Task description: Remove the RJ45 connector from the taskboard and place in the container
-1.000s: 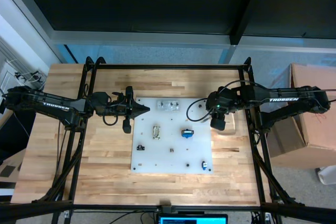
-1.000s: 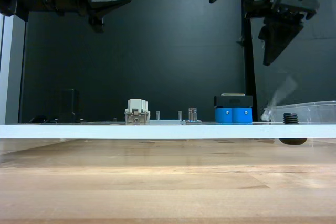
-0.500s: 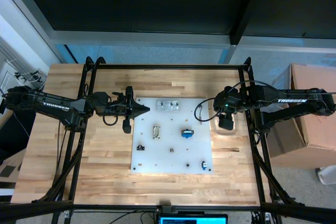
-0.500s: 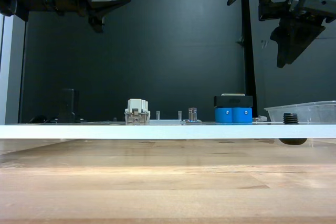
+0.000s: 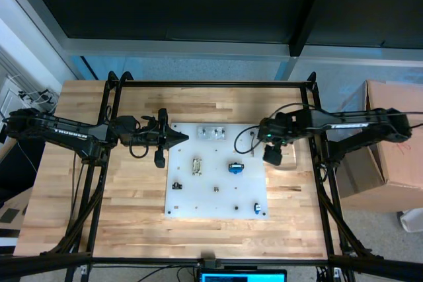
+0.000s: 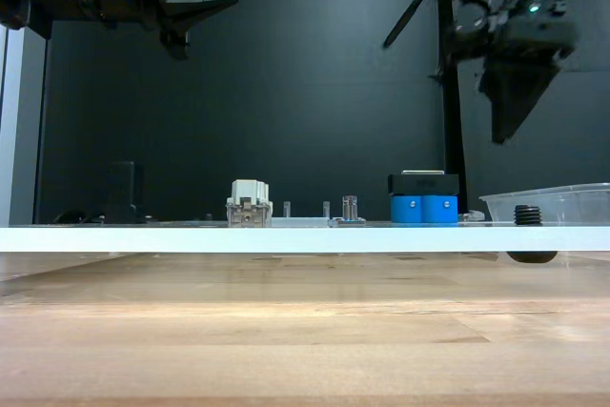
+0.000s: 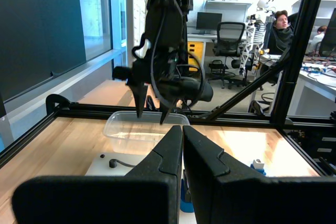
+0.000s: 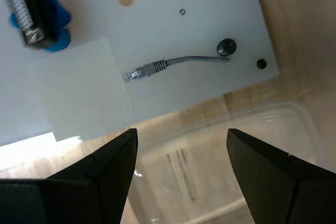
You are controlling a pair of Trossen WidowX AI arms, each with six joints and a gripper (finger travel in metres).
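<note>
Two pincers hang in the air here. The left pincer (image 5: pixel 184 138) sits over the taskboard's (image 5: pixel 188 197) left edge, fingers (image 7: pixel 170 150) clenched together on nothing. The right pincer (image 8: pixel 181 132) is released, wide and empty, above the clear container (image 8: pixel 247 145) that stands on the desk (image 5: pixel 139 189) at the board's right edge. And the RJ45 connector (image 8: pixel 137 74)? It's lying free and flat on the board near that right edge, grey cable (image 8: pixel 194 60) trailing, outside the container.

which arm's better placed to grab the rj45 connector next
Right. The right hand, open, hangs above the right edge of the taskboard with the RJ45 connector lying on the board below it. The left hand is shut, over the opposite edge.
</note>
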